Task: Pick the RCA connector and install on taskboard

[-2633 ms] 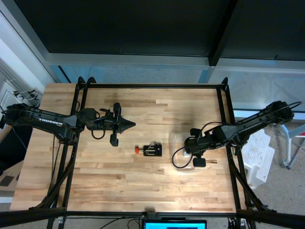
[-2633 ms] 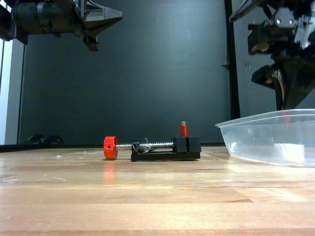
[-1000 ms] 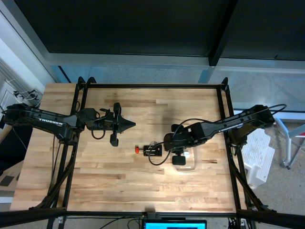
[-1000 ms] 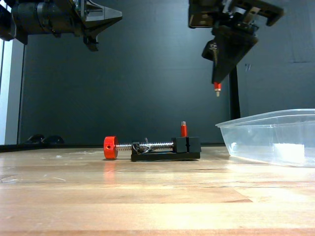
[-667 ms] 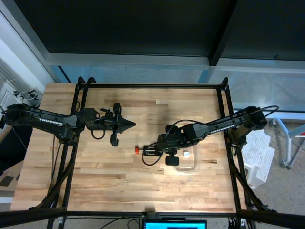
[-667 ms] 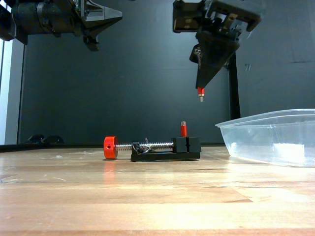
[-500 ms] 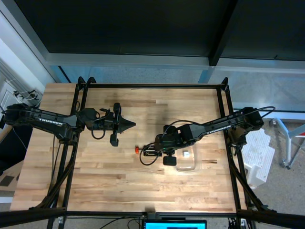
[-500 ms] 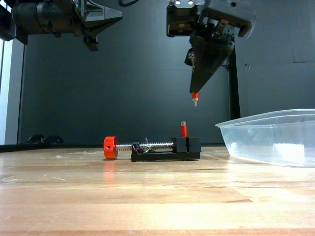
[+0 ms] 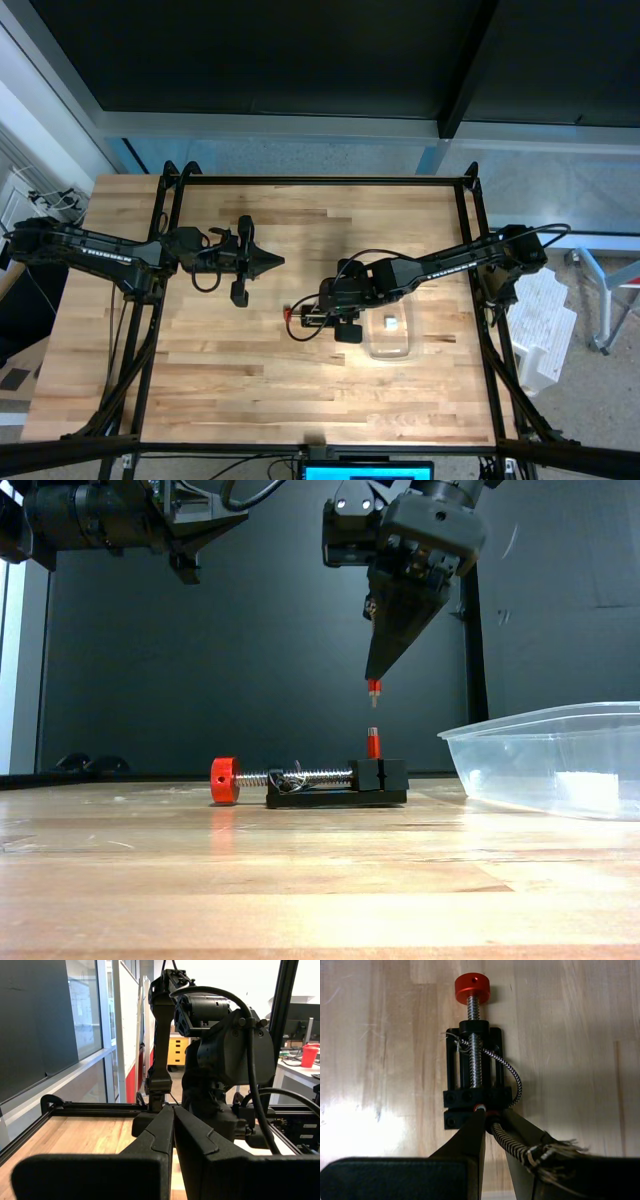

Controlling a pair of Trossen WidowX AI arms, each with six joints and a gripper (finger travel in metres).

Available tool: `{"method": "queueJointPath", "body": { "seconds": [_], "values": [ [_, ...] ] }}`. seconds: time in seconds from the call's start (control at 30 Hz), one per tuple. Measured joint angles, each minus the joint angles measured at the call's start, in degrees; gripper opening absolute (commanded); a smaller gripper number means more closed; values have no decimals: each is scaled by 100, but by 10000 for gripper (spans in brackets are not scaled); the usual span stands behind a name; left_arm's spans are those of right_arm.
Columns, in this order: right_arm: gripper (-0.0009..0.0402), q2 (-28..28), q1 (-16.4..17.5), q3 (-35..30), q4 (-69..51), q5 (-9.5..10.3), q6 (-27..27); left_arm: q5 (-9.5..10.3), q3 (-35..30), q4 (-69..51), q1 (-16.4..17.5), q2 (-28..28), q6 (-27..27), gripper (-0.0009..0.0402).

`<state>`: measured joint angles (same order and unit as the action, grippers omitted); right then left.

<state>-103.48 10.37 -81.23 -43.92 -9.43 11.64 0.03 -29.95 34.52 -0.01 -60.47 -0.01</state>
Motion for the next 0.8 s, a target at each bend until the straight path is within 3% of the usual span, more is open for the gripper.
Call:
{"method": "queueJointPath", "body": {
  "seconds": [0.8],
  "values": [
    [0,-24,0,205,282,153,216,2,0,0,0,-2,2,0]
  ]
}}
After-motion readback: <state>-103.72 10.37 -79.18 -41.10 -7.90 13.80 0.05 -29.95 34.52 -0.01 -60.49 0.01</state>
